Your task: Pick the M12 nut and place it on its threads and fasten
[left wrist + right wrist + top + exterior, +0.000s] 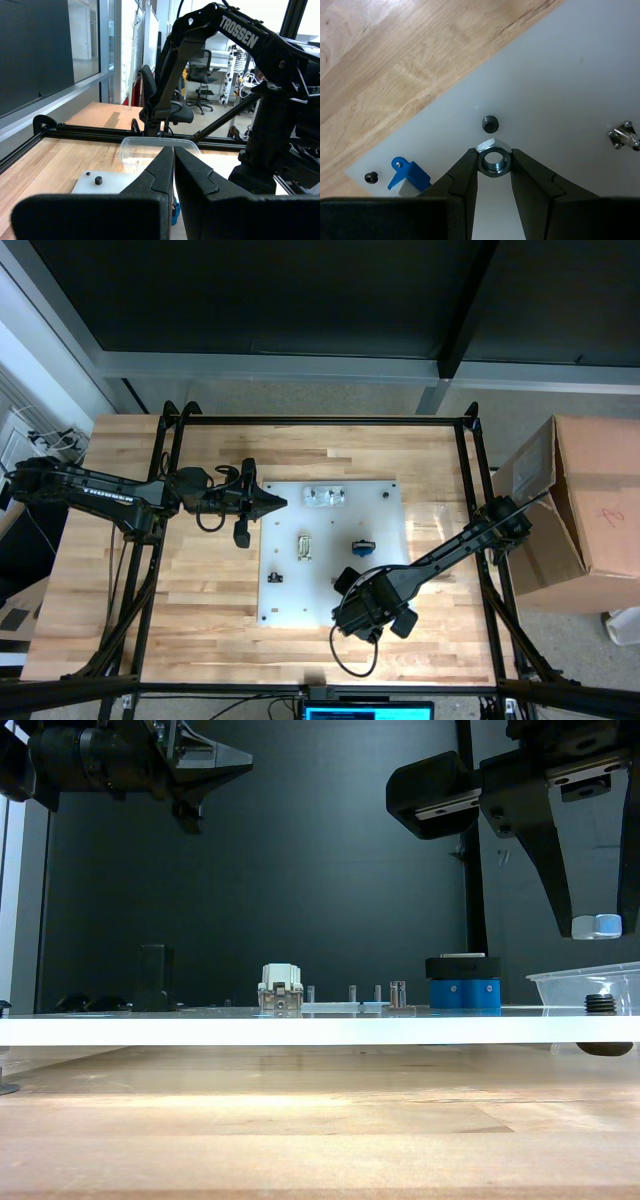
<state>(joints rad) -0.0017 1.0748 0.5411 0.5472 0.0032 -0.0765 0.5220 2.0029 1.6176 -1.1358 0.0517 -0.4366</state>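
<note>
The silver M12 nut (494,161) is held flat between the fingertips of my right gripper (494,163), which is shut on it. In the low view the nut (597,926) hangs well above the black ribbed stud (600,1004), clear of it. The stud (490,123) stands bare on the white board (570,90), just beyond the nut in the right wrist view. From above, my right gripper (365,608) hovers over the board's near right part and hides the stud. My left gripper (272,502) is raised at the board's far left edge, its fingers (160,170) shut on nothing.
A clear tray (590,982) sits behind the stud at the board's right. On the board (330,570) stand a blue block (463,992), a white connector (281,990) and small posts. A cardboard box (580,500) stands off the table's right edge.
</note>
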